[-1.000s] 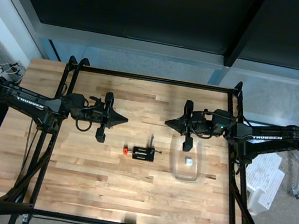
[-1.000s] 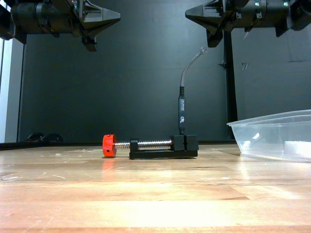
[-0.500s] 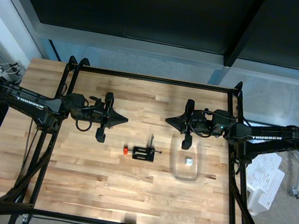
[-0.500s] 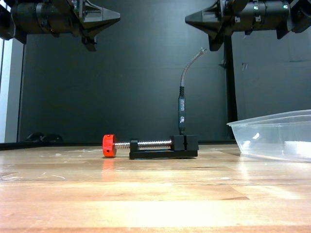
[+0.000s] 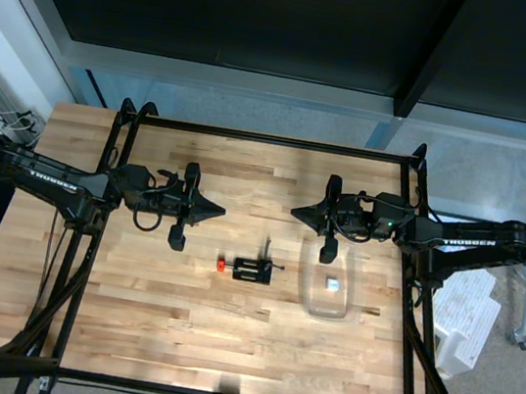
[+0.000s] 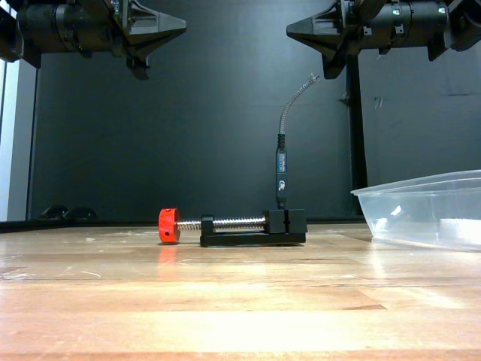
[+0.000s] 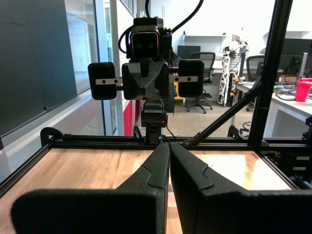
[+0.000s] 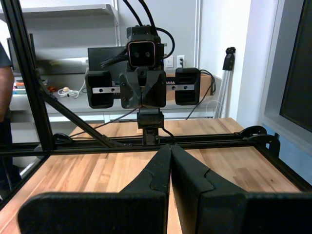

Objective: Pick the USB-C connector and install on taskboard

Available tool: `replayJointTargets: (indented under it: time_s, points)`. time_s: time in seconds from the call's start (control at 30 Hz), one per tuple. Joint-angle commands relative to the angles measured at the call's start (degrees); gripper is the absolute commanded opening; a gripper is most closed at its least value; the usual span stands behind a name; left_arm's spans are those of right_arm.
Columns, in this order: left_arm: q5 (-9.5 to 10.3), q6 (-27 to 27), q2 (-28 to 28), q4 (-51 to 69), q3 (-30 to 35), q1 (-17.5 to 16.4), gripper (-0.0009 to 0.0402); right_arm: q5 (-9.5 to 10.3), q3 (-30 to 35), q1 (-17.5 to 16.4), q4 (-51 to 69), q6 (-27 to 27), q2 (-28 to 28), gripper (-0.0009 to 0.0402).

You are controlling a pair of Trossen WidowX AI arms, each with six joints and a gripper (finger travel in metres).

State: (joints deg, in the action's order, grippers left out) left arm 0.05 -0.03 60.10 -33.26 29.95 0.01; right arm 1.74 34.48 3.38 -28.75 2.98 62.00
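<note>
**Plug seated, both arms high and idle**

The light wooden plank table carries the taskboard, a small black rectangular block fixture with an orange-red knob at its left end. The black left gripper hangs above and to the left of the taskboard, and the black right gripper hangs above and to its right. Each has its fingers pressed together on nothing.

A clear plastic tray lies just right of the taskboard and holds a small white block. The USB-C connector, a thin black plug with a braided silver lead, stands upright in the taskboard's right end.

Installation looks done, and the next move seems only a check of seating. The low view alone shows the plug upright. The high view reduces it to a thin dark line, yet alone shows the white block plainly.
</note>
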Motion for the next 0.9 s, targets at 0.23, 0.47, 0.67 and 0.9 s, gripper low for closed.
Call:
replayJointTargets:
  time_s: [0.23,0.47,0.67,0.9]
  points:
    - [-0.02,0.0,0.0,0.0,0.0,0.0,0.0,0.02,0.0,0.0,-0.2,0.0,0.0,0.0]
    - [-0.02,0.0,0.0,0.0,0.0,0.0,0.0,-0.2,0.0,-0.2,0.3,0.5,0.0,0.0]
    - [-0.02,0.0,0.0,0.0,0.0,0.0,0.0,-0.2,-0.1,-0.3,0.2,0.5,0.0,0.0]
    - [-0.02,0.0,0.0,0.0,0.0,0.0,0.0,-0.15,-0.2,-0.4,0.1,0.4,0.0,0.0]
